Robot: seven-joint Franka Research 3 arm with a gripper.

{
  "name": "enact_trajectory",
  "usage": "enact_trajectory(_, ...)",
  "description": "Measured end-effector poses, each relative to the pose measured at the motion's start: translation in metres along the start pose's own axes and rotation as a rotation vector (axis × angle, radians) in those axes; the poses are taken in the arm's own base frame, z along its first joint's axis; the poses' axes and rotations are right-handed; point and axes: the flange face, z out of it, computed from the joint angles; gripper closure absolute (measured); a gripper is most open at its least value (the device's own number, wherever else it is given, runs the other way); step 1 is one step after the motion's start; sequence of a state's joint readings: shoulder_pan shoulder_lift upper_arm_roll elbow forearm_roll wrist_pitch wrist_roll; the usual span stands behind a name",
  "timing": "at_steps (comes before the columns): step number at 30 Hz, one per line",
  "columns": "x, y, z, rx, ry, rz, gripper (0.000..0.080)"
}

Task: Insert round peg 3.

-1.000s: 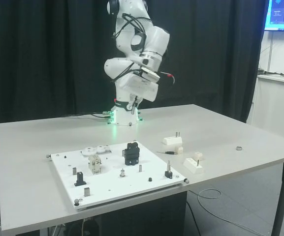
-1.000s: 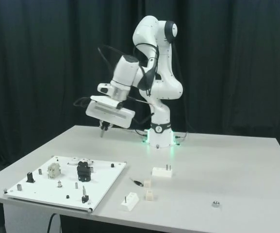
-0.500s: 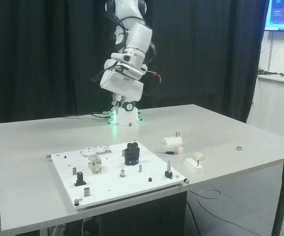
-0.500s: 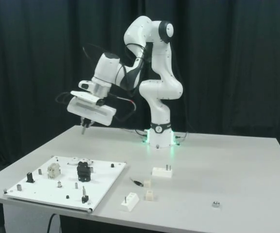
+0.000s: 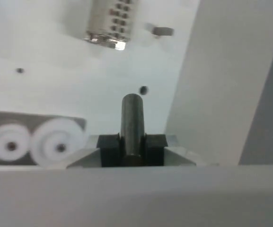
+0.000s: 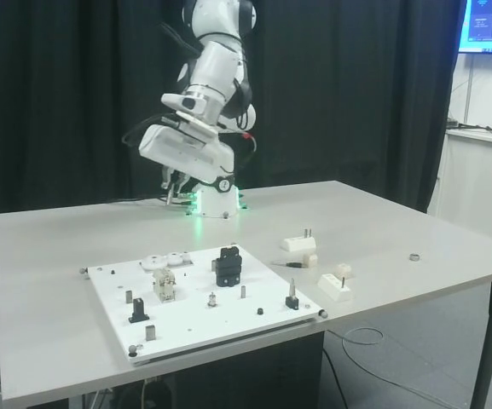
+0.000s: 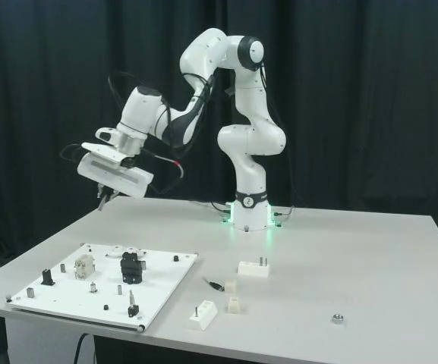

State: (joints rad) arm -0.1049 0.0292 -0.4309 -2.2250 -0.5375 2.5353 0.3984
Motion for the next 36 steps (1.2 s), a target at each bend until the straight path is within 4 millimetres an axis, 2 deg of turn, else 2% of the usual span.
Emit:
enact_trajectory(8,0.019,0.023,0.024,0.012,-0.035,0.003,0.0696)
enact_trajectory(19,0.035,0.049,0.057,0.046,-0.121,-0.003,0.0696)
enact_trajectory(36,0.034,0.062,0.098,0.035,-0.217,-0.033,0.0696)
